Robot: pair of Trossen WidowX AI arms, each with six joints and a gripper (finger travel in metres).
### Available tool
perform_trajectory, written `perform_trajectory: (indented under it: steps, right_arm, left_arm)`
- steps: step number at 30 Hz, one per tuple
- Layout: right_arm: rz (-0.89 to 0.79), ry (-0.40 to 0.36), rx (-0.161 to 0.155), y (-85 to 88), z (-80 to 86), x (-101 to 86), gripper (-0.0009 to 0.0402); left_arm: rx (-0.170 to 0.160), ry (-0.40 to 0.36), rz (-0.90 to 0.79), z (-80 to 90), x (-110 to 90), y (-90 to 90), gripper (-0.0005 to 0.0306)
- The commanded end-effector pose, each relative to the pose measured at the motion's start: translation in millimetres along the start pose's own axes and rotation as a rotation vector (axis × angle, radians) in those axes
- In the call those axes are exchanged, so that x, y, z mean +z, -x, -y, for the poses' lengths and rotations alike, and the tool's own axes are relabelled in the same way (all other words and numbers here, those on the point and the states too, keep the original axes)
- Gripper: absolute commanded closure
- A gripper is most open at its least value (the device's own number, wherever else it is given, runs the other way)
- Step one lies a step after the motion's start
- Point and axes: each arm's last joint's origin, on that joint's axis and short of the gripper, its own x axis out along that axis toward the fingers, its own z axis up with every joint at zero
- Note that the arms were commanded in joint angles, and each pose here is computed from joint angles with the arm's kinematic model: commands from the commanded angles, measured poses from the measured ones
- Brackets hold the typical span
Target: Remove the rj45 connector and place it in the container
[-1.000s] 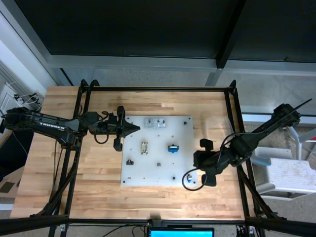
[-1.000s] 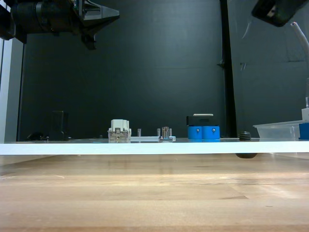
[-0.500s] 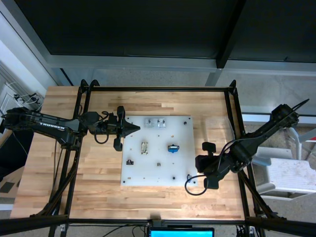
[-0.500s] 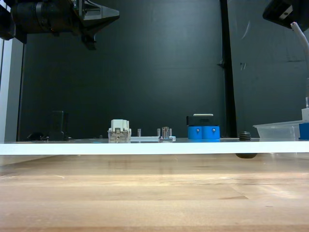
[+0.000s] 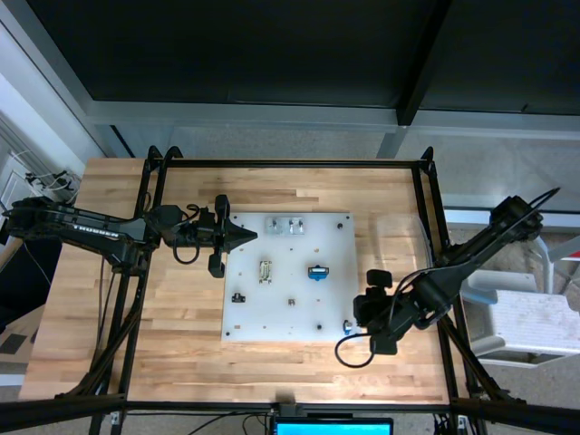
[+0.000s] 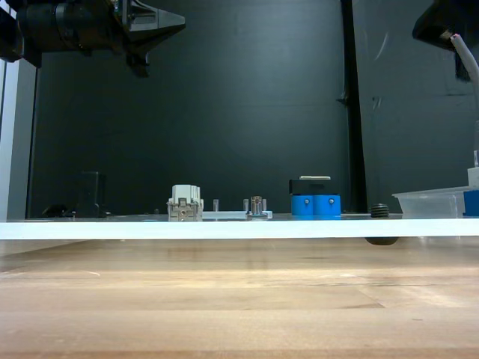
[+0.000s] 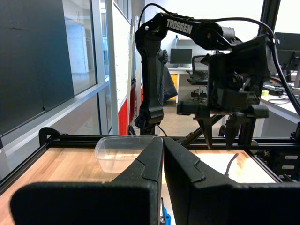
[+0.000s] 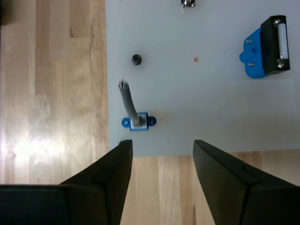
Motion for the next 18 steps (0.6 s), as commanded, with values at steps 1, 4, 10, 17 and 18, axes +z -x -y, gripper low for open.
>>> perform_trajectory:
  steps: [1,4,10,17,18]
  right_arm:
    - [0.006,0.007,0.004,-7.1,-4.7,2.3,0.0197]
    - [-0.012,0.018,-0.008,-15.3,-7.8,2.5,0.0196]
    - [-0.025,0.023,-0.005,-24.9,-12.6,3.6,0.0196]
    - [-0.045,0.044,0.002,-35.3,-16.1,2.5,0.0196]
    - [-0.039,0.043,0.005,-37.4,-16.4,1.9,0.0196]
  left_arm:
    - [0.0,0.0,0.0,0.0,-0.1,-0.1,0.03]
    - [0.0,-0.001,0.0,-0.1,0.0,0.0,0.03]
    - [0.0,0.0,0.0,0.0,0.0,0.0,0.03]
    - [0.0,0.0,0.0,0.0,0.0,0.0,0.03]
    - [0.0,0.0,0.0,-0.1,0.0,0.0,0.03]
